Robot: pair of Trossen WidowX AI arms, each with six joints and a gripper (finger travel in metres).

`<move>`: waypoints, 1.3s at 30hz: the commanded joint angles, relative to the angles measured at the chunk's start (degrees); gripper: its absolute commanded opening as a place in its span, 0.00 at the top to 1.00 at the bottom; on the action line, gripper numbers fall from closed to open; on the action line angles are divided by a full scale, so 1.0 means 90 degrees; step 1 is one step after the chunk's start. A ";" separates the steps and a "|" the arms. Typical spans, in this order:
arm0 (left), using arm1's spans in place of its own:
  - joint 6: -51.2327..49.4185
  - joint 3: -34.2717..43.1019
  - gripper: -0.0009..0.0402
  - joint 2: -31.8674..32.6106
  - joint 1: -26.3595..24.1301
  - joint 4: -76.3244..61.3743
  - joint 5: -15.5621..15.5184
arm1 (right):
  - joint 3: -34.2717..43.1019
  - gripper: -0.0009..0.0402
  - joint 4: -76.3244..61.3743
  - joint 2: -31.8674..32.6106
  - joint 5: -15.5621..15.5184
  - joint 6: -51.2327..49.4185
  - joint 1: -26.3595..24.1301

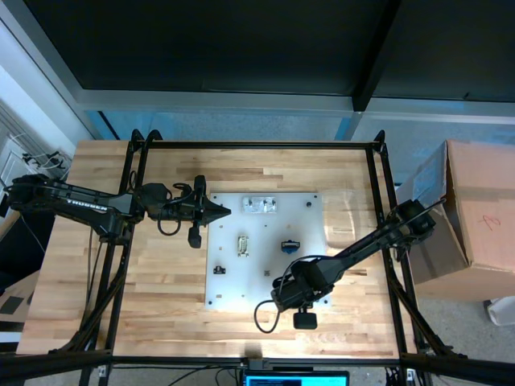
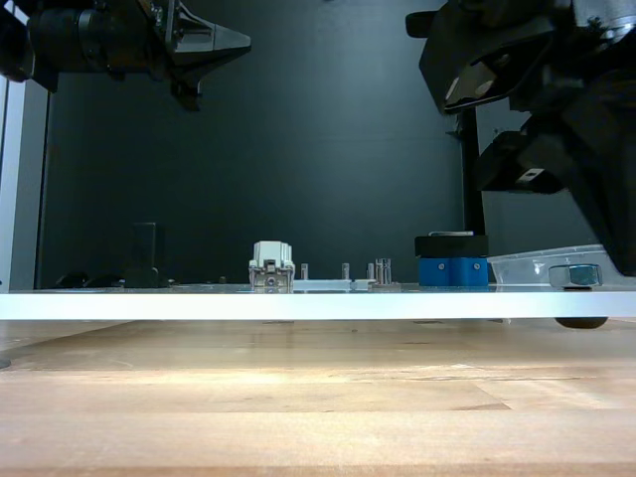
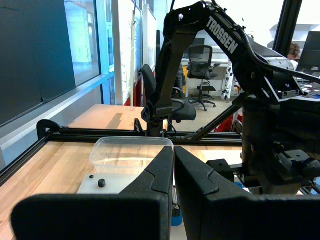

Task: Unfasten the M12 nut and place it in the container

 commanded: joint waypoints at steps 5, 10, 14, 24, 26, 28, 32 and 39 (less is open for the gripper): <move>0.0000 0.0000 0.98 0.0000 0.0000 0.0002 0.0002 | 0.0063 0.98 -0.0537 -0.0007 0.1192 0.0262 0.0002; 0.0000 0.0000 0.98 0.0000 0.0000 0.0005 0.0002 | 0.0478 0.98 -0.1506 -0.0063 0.2249 0.0381 0.0002; 0.0000 0.0000 0.98 0.0000 0.0002 0.0007 0.0002 | 0.0549 0.98 -0.1520 -0.0163 0.2055 0.0372 -0.0002; 0.0000 0.0000 0.98 0.0000 0.0000 0.0005 0.0002 | 0.0525 0.98 -0.1195 -0.0291 0.0058 0.0228 -0.0012; 0.0000 0.0000 0.98 0.0000 0.0000 -0.0005 0.0002 | 0.0408 0.98 -0.0945 -0.0287 0.0053 0.0221 -0.0012; 0.0000 0.0000 0.98 0.0000 0.0000 0.0000 0.0002 | 0.0304 0.98 -0.0750 -0.0192 0.0049 0.0223 -0.0005; 0.0000 0.0000 0.98 0.0000 0.0000 0.0000 0.0002 | 0.0233 0.98 -0.0525 0.0022 0.0078 0.0216 0.0005; 0.0000 0.0000 0.98 0.0000 0.0000 0.0002 0.0002 | 0.0121 0.98 -0.0158 0.0102 0.0083 0.0206 0.0000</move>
